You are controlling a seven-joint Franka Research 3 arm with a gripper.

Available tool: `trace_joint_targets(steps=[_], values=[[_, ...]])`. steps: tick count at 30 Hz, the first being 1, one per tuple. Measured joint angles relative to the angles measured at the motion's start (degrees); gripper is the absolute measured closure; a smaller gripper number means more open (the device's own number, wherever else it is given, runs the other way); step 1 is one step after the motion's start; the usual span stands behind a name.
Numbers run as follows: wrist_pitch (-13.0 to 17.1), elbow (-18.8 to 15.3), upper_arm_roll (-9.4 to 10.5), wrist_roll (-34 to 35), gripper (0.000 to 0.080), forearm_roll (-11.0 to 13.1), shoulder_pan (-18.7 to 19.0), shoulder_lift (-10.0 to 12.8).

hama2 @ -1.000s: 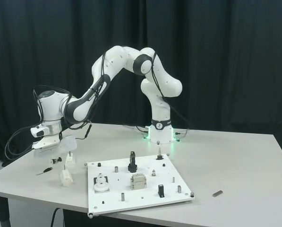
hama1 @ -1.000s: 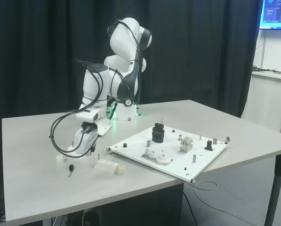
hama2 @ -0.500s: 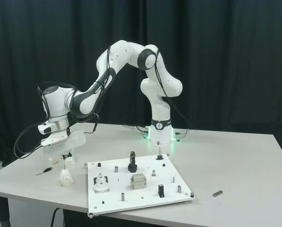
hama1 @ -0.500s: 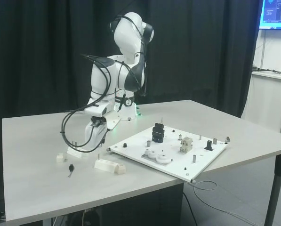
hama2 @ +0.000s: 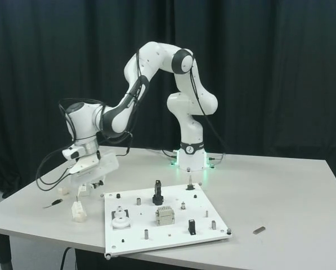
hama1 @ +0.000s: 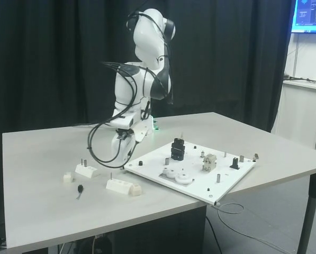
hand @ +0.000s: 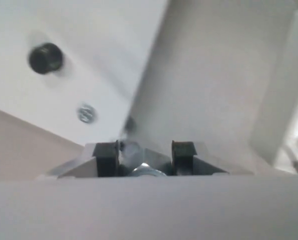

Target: Insert bolt 4.

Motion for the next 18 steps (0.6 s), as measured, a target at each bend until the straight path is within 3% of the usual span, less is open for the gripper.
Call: trace_joint_targets(steps=[7,18], values=[[4.95,-7.41,-0.02,0.11,0.0579,0.02,2.44,-4.09],[16.49,-18.81,-0.01,-0.36,0.0579,-0.21,6.38,-9.95]])
